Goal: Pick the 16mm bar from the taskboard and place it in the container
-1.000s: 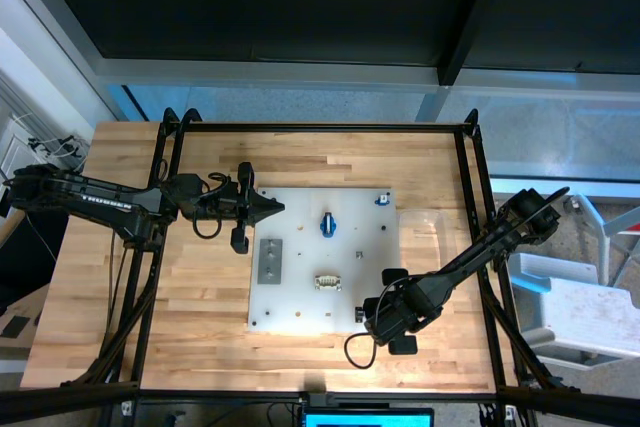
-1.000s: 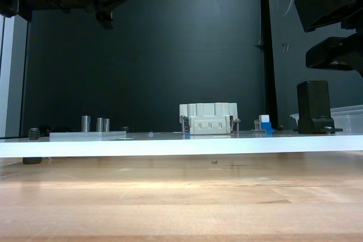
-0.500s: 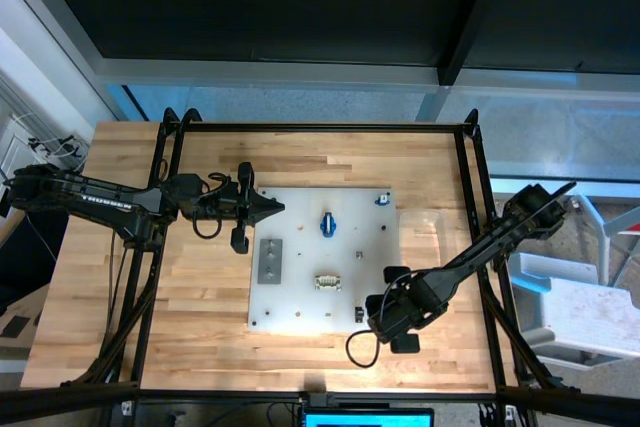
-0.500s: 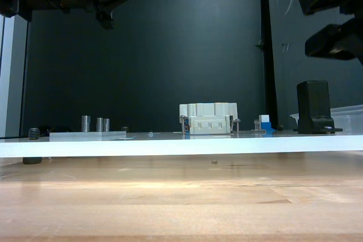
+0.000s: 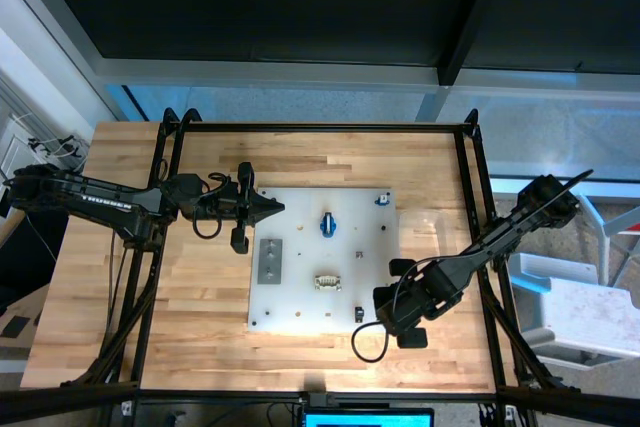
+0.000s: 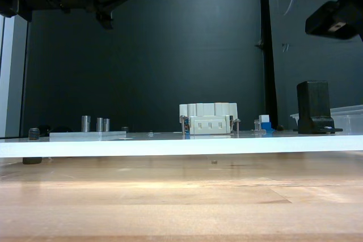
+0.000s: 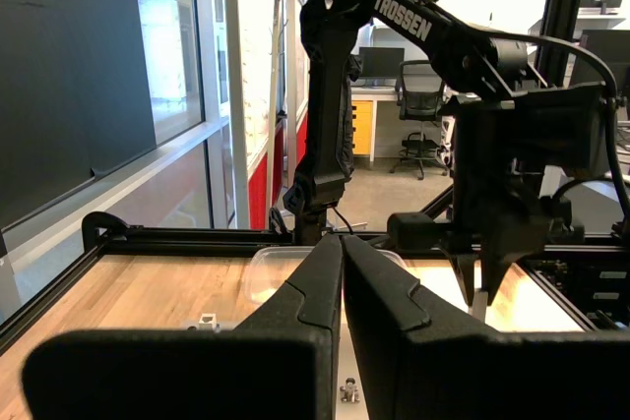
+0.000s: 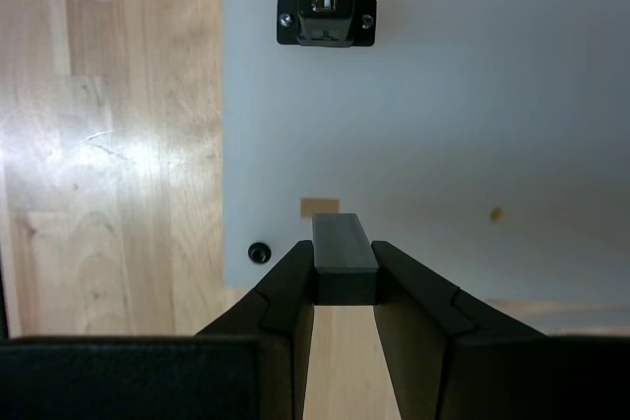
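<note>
One tabletop [image 5: 200, 327]; left end effector [image 5: 276, 207] mid-table, right end effector [image 8: 345, 249] near-right, with bar [image 8: 344, 265]

White capitals "TROSSEN" run along the upper link of the black right arm [image 7: 404, 17], above the right pincer [image 7: 479, 294]; the left arm [image 5: 95, 202] behind the left pincer [image 5: 272, 207] bears white lettering too small to read

2 grippers [image 7: 342, 239] [image 8: 345, 246], 1 bar [image 8: 345, 272] (held), 1 container [image 6: 347, 118]

Right pincer [image 5: 398, 305] higher, farther right.
</note>
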